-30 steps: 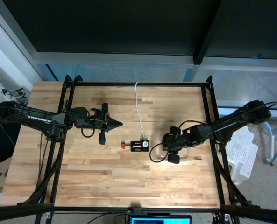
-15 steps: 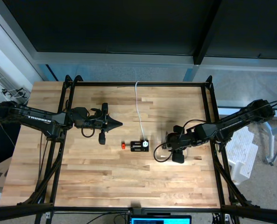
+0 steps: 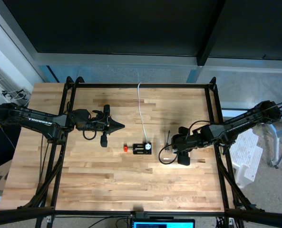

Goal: Remove the power plug from the receptacle and place in the container

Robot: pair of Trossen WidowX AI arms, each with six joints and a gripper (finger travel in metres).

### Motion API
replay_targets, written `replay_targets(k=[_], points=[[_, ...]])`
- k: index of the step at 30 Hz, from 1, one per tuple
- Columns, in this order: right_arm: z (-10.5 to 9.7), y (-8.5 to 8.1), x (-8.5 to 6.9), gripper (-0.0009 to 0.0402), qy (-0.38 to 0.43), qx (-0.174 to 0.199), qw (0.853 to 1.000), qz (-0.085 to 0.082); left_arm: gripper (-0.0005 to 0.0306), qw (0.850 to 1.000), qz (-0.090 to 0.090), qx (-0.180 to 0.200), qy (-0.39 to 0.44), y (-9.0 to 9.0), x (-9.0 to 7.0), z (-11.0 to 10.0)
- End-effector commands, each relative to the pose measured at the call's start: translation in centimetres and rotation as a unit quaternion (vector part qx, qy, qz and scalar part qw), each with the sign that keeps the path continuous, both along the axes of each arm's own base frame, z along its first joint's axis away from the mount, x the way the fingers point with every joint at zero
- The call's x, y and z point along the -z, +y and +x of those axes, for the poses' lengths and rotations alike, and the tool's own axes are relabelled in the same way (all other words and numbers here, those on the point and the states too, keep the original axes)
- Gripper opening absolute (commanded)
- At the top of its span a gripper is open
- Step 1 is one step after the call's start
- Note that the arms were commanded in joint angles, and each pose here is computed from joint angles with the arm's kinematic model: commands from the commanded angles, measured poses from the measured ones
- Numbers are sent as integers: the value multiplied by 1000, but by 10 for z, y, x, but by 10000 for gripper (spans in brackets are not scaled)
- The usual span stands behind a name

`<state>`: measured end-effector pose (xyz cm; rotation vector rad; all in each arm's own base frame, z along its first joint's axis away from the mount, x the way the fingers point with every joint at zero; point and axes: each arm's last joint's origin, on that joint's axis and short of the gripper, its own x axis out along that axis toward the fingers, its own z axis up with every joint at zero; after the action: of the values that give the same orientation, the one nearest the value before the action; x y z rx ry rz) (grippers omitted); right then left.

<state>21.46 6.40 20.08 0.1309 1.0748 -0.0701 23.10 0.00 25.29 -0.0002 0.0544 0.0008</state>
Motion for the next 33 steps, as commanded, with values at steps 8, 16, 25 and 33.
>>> replay_targets(k=[8,16,25,33], points=[[8,-4,-37,184,-69,-19,997,-18,0,1000,0,0,0,0,0,0],[19,-30,-74,127,-142,-27,987,-65,0,1000,0,0,0,0,0,0],[23,-44,-91,34,-271,-42,960,-62,0,1000,0,0,0,0,0,0],[29,-54,-94,-2,-385,-22,921,-54,0,1000,0,0,0,0,0,0]])
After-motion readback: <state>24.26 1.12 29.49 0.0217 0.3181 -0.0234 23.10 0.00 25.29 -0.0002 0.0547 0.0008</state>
